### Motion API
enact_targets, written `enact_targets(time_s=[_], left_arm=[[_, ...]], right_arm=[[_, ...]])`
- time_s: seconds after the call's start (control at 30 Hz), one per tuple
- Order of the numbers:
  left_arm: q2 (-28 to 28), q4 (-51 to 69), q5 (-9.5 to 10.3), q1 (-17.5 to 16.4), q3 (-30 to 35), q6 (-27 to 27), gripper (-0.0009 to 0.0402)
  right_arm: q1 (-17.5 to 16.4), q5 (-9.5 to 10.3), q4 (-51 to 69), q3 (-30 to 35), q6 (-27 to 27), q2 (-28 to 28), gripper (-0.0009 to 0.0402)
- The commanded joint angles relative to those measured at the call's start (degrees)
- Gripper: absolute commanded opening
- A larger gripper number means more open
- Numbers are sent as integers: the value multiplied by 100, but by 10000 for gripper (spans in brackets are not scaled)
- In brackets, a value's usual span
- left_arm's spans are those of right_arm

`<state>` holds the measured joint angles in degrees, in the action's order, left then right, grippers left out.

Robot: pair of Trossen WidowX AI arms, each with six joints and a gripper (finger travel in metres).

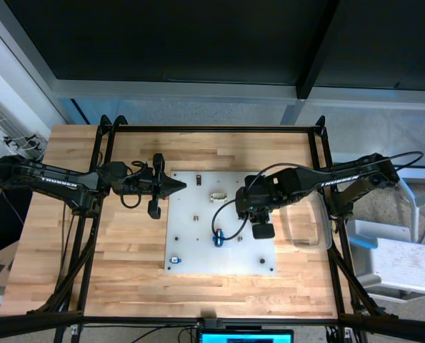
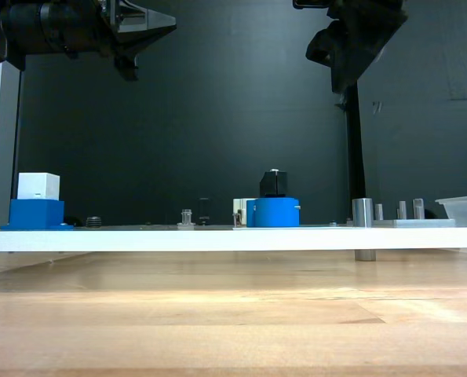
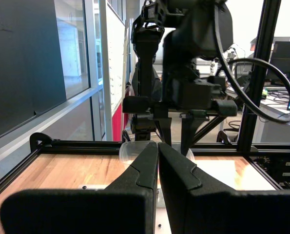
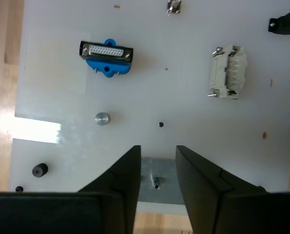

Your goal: Pick the 16mm cylinder and place it in the container

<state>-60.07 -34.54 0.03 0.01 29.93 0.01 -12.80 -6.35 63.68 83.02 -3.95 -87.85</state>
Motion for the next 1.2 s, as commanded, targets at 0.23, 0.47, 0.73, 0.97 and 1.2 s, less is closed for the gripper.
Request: enact_targets(time_s=[0.23,0.47,0.73,0.97,1.2], left_arm=[[-4,0,0,0,2,0,0],[-2,0,-2,0,2,0,0],[-4,2,0,-2,2,0,0],[-2,0,-2,0,2,0,0],[-2,0,0,0,2,-2,0]], right_arm=[[-337,-31,-13,-9,-162,-463,171],[-463,-317,-37,-13,-177,-723,198],[-584,-310,-192,-50,-179,-1025,206],[-645,-297,-269,-96,-201,-1209,206],[-715,-245,-437,-116,-179,-1449,205]])
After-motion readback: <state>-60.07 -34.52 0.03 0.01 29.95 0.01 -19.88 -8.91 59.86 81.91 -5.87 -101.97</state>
